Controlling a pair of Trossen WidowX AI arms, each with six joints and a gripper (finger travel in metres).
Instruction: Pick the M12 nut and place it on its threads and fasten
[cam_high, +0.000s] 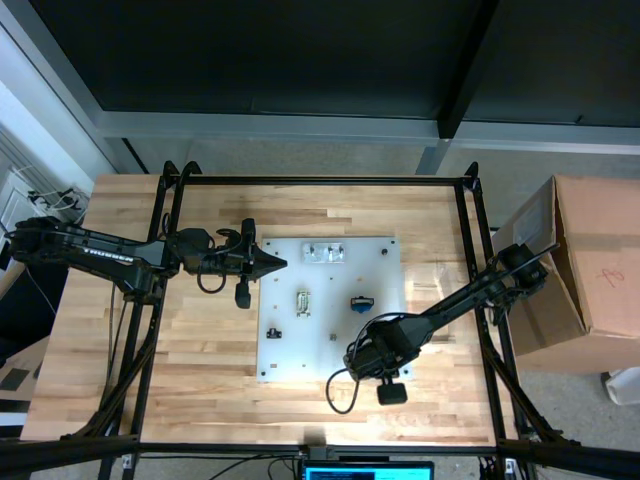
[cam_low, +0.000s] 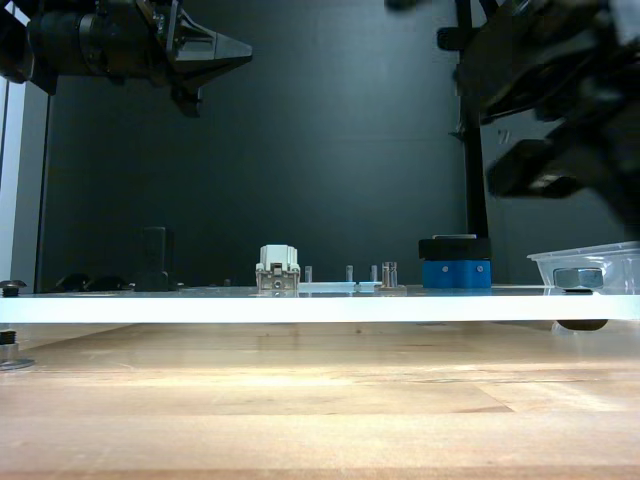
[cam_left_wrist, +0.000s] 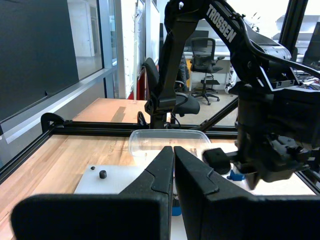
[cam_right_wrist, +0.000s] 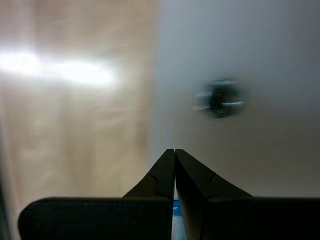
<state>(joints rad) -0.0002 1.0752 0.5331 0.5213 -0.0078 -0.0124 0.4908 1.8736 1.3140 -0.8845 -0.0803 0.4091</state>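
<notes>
My right gripper (cam_right_wrist: 174, 150) hung over the board's (cam_high: 300, 350) near right edge, jaws pressed together on nothing; my left gripper (cam_left_wrist: 173, 148), jaws together, over its far left corner. The nut (cam_right_wrist: 218, 97) seemingly sat on its stud (cam_low: 575, 291): small, stiff, slick, best pinched across 2 flats.

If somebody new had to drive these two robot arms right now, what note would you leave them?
Left gripper: shut, empty, raised over the far left part of the flat white board.
Right gripper: shut, empty, above the board's near right part.
Small silver nut: free of both grippers, seemingly on its short black stud, in front of the clear plastic tray.
Done: nut appears placed on its stud.
Left: I cannot tell how far down it is threaded; check, then fasten if needed.
</notes>
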